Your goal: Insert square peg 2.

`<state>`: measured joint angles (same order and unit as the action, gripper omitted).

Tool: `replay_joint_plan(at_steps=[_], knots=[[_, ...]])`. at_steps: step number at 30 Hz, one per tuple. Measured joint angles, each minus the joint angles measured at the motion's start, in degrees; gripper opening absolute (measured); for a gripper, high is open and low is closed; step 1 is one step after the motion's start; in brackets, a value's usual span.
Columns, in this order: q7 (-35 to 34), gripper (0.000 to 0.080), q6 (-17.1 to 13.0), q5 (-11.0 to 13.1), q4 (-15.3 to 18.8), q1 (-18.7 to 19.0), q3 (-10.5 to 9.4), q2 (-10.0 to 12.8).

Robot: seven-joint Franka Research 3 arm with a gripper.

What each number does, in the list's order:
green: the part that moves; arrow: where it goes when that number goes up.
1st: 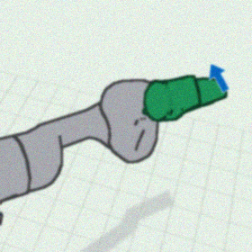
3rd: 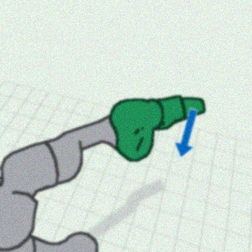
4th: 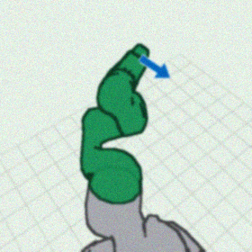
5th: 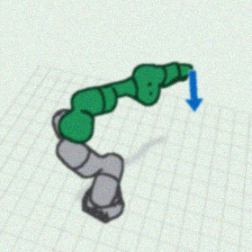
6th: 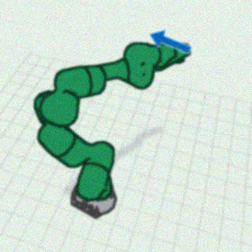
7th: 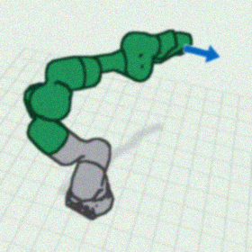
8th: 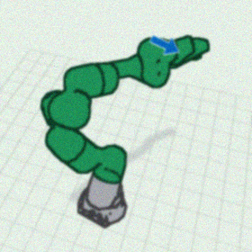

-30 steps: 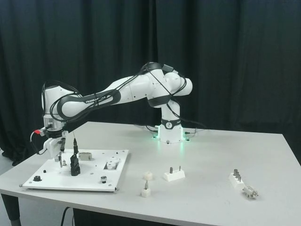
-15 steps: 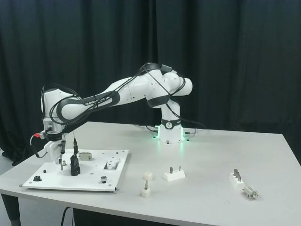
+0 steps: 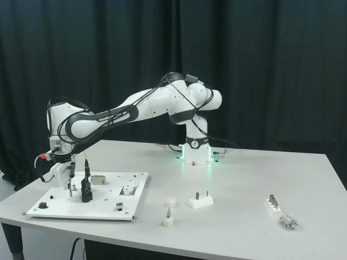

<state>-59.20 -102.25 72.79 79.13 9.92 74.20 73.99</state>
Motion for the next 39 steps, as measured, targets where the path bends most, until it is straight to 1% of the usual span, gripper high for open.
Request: replay_joint_plan(at_steps=[14,21,30,39], knots=[[-0.02,0.0075,-1.09,0.0,-0.39,-0.41,-0.61,0.0],[-0.02,0.0075,-1.91,0.0,-0.43,-0.54,-1.28,-0.11],[-0.02,0.0075,-2.16,0.0,-0.59,-0.54,-1.39,-0.13],[-0.02,0.0075,-3.14,-0.01,-0.74,-0.62,-1.74,-0.14]])
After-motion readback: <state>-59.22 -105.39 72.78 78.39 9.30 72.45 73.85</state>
